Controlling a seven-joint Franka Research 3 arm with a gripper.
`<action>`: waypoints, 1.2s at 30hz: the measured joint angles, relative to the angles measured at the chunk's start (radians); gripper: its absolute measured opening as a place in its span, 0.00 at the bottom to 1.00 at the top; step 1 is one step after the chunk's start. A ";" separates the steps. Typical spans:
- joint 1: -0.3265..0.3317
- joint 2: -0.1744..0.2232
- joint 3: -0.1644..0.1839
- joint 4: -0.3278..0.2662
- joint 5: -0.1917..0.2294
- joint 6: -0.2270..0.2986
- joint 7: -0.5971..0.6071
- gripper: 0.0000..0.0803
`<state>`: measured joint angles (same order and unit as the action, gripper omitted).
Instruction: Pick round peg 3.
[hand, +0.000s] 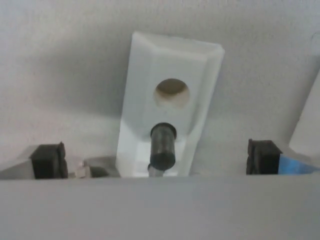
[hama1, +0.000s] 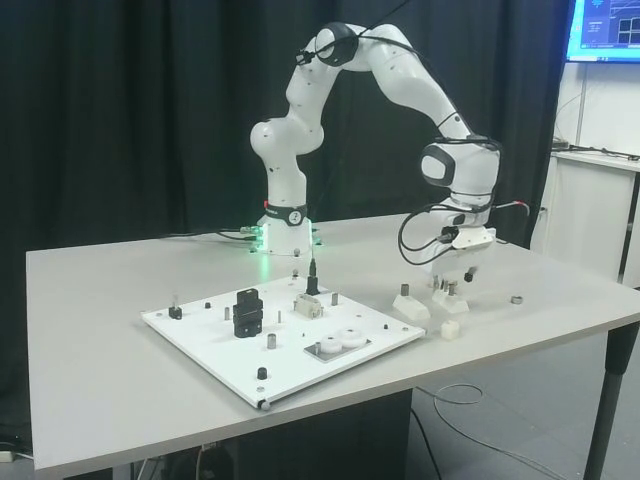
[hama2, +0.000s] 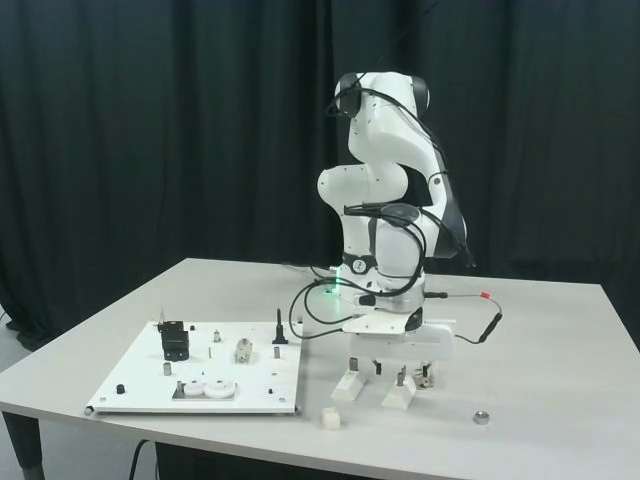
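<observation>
I see a white block (hand: 167, 105) straight below the gripper (hand: 155, 162), plain and unpatterned, with a black peg (hand: 163, 145) standing in it between the two black fingertips (hand: 48, 161). The table (hama1: 110, 290) under everything is flat grey. My arm (hama1: 400, 75) is white with black joint bands and black cables looped above the gripper. Off to one side of the gripper lies a white board (hama2: 130, 375) dotted with small black and grey parts. A green light (hama1: 262, 235) glows at the arm's base, and black curtains (hama2: 150, 130) hang behind.
</observation>
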<state>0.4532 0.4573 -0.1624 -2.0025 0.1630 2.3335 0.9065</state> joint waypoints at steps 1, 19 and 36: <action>0.000 0.000 0.001 -0.003 0.000 0.005 0.002 1.00; 0.000 0.006 0.005 -0.035 0.000 0.084 0.041 0.86; 0.000 0.008 -0.001 -0.043 -0.009 0.094 0.042 0.14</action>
<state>0.4529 0.4656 -0.1632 -2.0458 0.1535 2.4272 0.9489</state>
